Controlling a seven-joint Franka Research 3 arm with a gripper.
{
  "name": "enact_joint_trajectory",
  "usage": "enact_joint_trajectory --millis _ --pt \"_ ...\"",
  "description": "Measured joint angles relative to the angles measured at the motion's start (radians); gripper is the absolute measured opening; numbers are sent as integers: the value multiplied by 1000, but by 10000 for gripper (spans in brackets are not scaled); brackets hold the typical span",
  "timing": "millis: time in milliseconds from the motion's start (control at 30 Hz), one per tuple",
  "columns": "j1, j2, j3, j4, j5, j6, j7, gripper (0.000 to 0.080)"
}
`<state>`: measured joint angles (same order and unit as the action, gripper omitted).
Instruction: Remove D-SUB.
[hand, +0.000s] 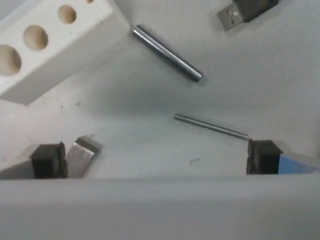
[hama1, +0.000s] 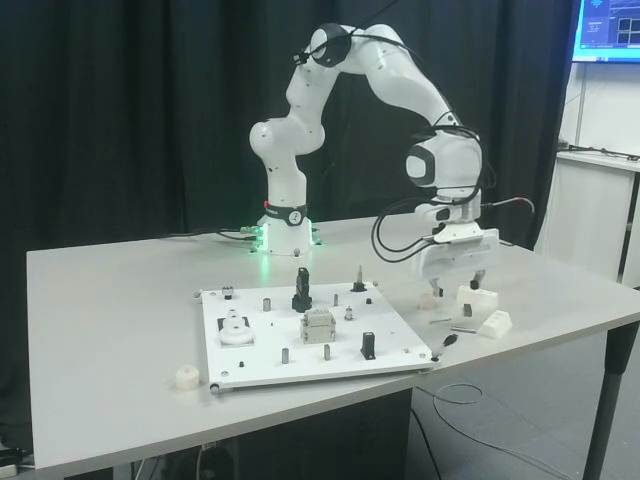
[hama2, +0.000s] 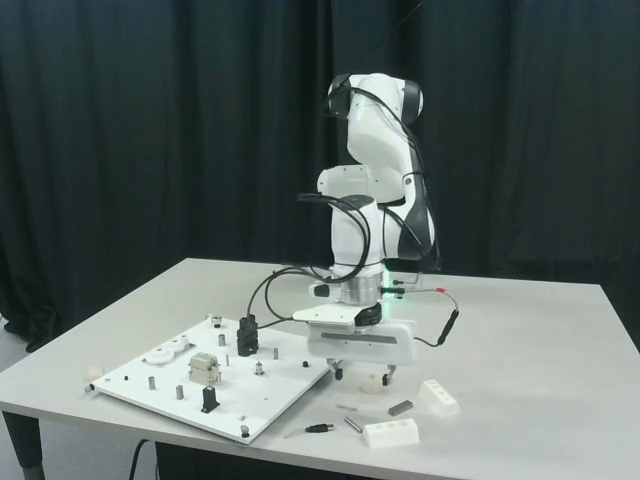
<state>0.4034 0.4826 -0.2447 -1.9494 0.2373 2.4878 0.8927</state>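
Tabletop (hama1: 100, 300), grey, carries all the things, and the white arm (hama1: 400, 90) is bolted on it behind the white assembly board (hama1: 260, 360). The arm bends over and down to the side of the board, so the hand (hama1: 455, 285) hangs low above the tabletop, just outside one edge of the board and not over it. In the wrist view the hand (hand: 156, 159) is open: the two black fingertips (hand: 48, 160) stand wide apart and there is nothing between them, only bare grey surface.

The D-SUB connector (hama1: 317, 325), as far as I can tell the grey metal block, sits near the middle of the board, well apart from the hand. In the second room view it (hama2: 203, 368) is seated on the board, with small pegs around it. A black upright plug (hama1: 300, 285) with a black cable stands on the board behind it.

Off the board, on the same side as the hand, lie two white blocks. The one with a row of round holes (hand: 45, 45) is farther from the board than the hand. Nearer to the board lie a thick metal pin (hand: 167, 53), a thin metal rod (hand: 211, 126) and a USB plug (hand: 240, 12). All three are flat on the tabletop and they do not touch each other.
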Motion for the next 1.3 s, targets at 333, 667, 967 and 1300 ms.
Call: enact_joint_trajectory --millis 333,667,967,1300 --pt "1 -2 -1 18 0 -34 15 800" --pt "0 -3 -7 30 -2 -50 37 800" --pt "0 -4 -22 44 -7 -65 37 800" --pt "0 -4 -31 61 -19 -89 36 800"
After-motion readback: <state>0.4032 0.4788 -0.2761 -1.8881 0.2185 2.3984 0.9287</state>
